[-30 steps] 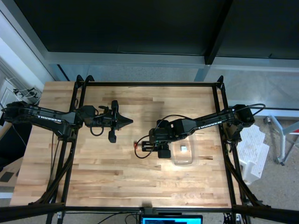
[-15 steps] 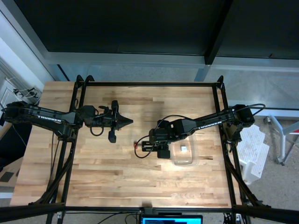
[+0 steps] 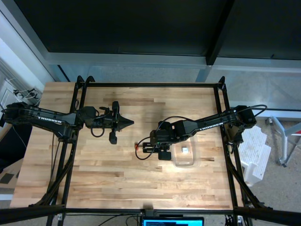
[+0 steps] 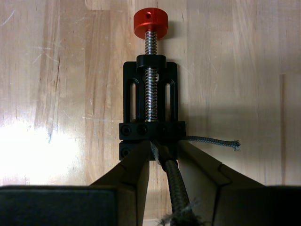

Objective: Remove the USB-C connector from taskboard and place in the container

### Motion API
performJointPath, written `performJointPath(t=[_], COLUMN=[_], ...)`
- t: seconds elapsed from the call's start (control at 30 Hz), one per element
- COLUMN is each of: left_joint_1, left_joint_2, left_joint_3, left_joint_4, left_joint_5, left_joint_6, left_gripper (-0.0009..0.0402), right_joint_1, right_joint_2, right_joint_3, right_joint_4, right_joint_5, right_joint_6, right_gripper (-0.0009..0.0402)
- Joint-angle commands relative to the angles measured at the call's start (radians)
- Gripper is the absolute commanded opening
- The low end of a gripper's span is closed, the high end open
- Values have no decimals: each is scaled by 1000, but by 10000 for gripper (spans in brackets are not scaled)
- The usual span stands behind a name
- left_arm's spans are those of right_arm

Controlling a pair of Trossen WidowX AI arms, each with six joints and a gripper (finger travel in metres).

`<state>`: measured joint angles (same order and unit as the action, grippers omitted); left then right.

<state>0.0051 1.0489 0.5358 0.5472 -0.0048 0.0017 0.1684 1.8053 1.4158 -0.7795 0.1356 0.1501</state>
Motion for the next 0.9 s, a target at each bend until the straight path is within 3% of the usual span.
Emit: performJointPath(t=[0.03, 0.43, 0.9], left_joint_1=[0, 0, 0], left_joint_2=[0, 0, 0], left_joint_3=[0, 0, 0], left_joint_4=[0, 0, 0], left_joint_5=[0, 0, 0], left_joint_6=[0, 0, 0], left_gripper=[0, 0, 0], right_joint_1=[0, 0, 0], right_joint_2=[-1, -1, -6], right_joint_3=[0, 0, 3], right_joint_4=[0, 0, -1], right_joint_5=[0, 0, 1], right_joint_6=[0, -1, -9], right_gripper=[56, -2, 0])
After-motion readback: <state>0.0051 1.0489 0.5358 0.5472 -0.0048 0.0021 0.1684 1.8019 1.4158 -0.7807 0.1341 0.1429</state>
